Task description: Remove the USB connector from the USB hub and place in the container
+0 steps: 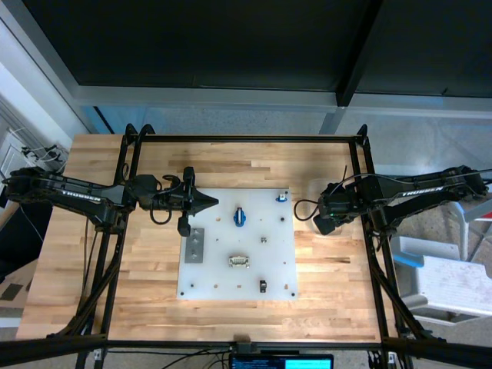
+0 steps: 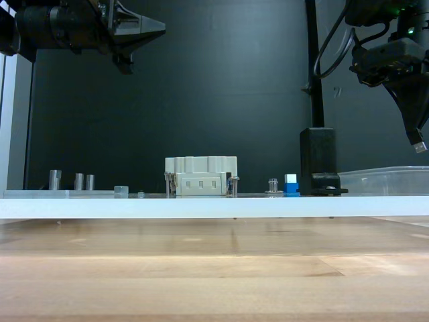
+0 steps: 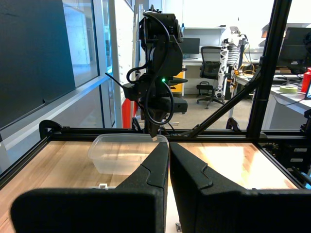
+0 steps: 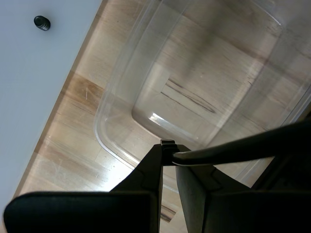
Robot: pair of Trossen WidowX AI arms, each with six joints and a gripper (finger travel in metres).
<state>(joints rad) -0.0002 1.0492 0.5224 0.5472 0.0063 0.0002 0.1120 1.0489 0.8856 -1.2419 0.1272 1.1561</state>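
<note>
My right gripper [image 4: 167, 154] is shut on the USB connector [image 4: 228, 149], whose small plug end [image 2: 419, 145] hangs below the fingers. It hovers above the clear container [image 4: 146, 82], which stands on the wood just right of the white board. In the high view the right gripper [image 1: 322, 222] is over the container [image 1: 315, 188]. The USB hub [image 1: 263, 286], a small black block, sits near the board's front edge with nothing plugged in. My left gripper [image 1: 206, 202] is shut and empty, raised over the board's left side.
The white board [image 1: 277, 246] carries a grey plate [image 1: 196, 246], a blue clip [image 1: 240, 217] and a silver-beige socket [image 1: 238, 262]. A black frame rail runs along the table's back and sides.
</note>
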